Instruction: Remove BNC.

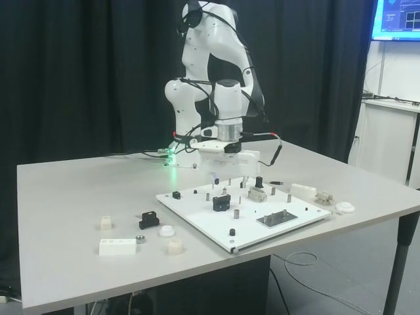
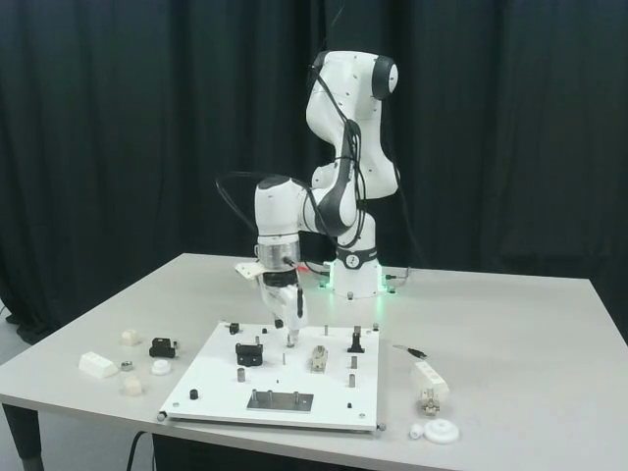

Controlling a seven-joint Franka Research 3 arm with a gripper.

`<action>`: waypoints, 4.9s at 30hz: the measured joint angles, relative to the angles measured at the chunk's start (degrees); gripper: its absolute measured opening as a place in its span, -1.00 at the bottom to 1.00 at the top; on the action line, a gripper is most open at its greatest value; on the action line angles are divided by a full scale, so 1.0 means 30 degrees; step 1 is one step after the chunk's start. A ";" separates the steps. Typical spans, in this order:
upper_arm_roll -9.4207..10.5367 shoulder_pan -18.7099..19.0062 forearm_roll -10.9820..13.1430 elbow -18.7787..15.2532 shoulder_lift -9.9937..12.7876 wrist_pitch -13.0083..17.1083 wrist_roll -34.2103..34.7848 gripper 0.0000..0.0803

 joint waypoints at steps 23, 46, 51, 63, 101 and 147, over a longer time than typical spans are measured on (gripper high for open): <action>-0.0238 0.0073 -0.0607 -0.1122 0.0011 0.0507 -0.1819 0.99; 0.0217 0.0138 -0.0595 -0.1661 0.0506 0.1222 -0.2114 0.99; 0.0361 0.0137 -0.0574 -0.1688 0.0583 0.1483 -0.2234 0.99; 0.0408 0.0085 -0.0314 -0.1752 0.0589 0.1931 -0.2235 0.99; 0.0583 -0.0004 0.0910 -0.1676 0.0610 0.1932 -0.4064 -0.68; 0.0514 -0.0165 0.1966 -0.1574 0.0643 0.1561 -1.6330 -0.68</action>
